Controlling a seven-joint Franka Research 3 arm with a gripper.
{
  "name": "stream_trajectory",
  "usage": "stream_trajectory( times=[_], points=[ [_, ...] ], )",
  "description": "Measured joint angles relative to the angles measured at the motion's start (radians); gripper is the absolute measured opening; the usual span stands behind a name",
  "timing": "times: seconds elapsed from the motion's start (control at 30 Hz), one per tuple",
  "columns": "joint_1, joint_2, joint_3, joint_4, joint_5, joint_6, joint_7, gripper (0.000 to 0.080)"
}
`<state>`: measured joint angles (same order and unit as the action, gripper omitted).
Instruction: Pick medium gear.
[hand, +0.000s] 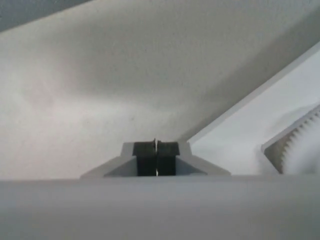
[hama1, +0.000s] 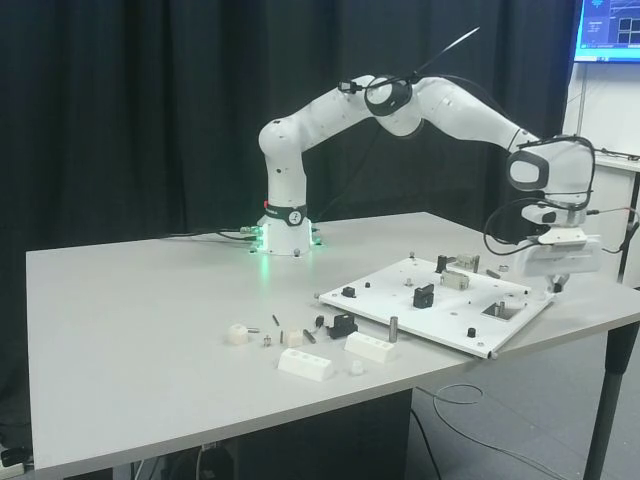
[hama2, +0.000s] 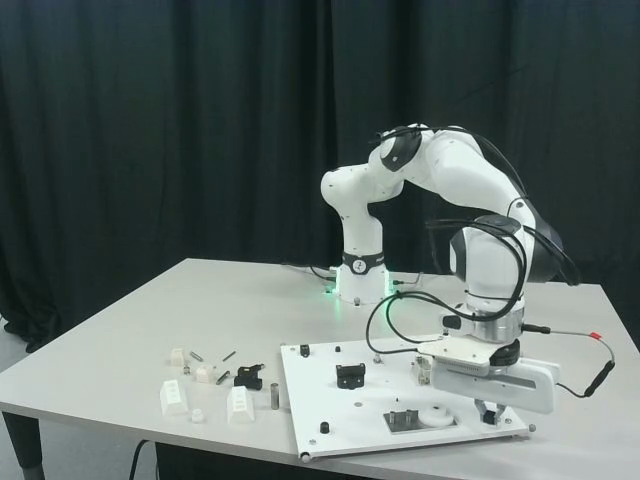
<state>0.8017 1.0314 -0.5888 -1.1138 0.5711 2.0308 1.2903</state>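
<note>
Black two-fingered gripper, fingers pressed together and empty, sits low beside white toothed plastic gear on white board.

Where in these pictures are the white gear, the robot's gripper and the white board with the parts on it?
white gear (hama2: 435, 417), second room view, its top face.
gripper (hand: 156, 157), wrist view, between its fingertips.
white board (hama1: 385, 302), first room view, bare surface.

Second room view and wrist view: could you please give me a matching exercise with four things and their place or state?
Things:
1. gripper
2. white gear
3. white blocks
4. arm's base

Place or state:
a. green light around it
b. on the white board
c. shut
d. on the grey table, beside the board

Pairs: 1-c, 2-b, 3-d, 4-a.
</note>
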Motion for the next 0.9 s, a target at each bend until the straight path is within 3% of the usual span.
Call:
stream_trajectory(
  times=[0.57, 0.87, 0.9],
  points=[
    [-0.013, -0.003, -0.023, 0.063, 0.000, -0.084, -0.001, 0.0002],
    [-0.012, -0.007, -0.042, 0.097, 0.000, -0.154, -0.001, 0.0002],
    [-0.012, -0.007, -0.044, 0.101, 0.000, -0.160, -0.001, 0.0166]
  ],
)
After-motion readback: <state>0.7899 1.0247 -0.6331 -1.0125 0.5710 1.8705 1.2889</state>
